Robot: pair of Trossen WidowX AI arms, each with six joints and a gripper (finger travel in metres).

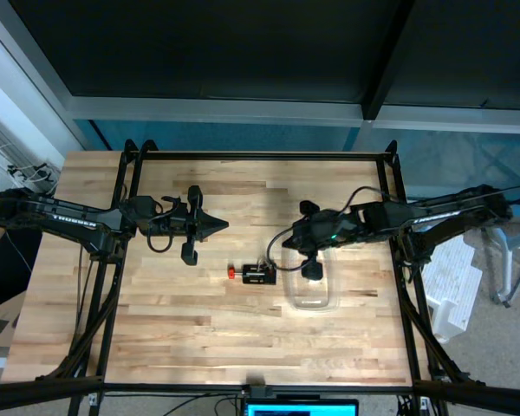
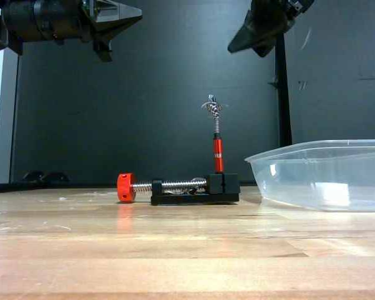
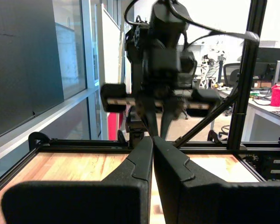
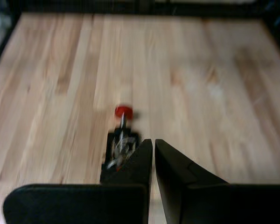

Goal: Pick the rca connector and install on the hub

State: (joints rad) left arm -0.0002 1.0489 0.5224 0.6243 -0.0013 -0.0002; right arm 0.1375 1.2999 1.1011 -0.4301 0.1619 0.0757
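Hub [image 1: 258,276] lies on counter [image 1: 182,338] near centre, knob end toward left. Thin post [image 2: 217,147] stands upright on hub's right end. Tray [image 1: 316,301] sits on counter just right of hub. Left gripper [image 1: 218,225] hangs above counter, left of and behind hub, well apart. Right gripper [image 1: 286,243] hangs above tray's far-left corner, behind hub. 2 grippers point toward each other.
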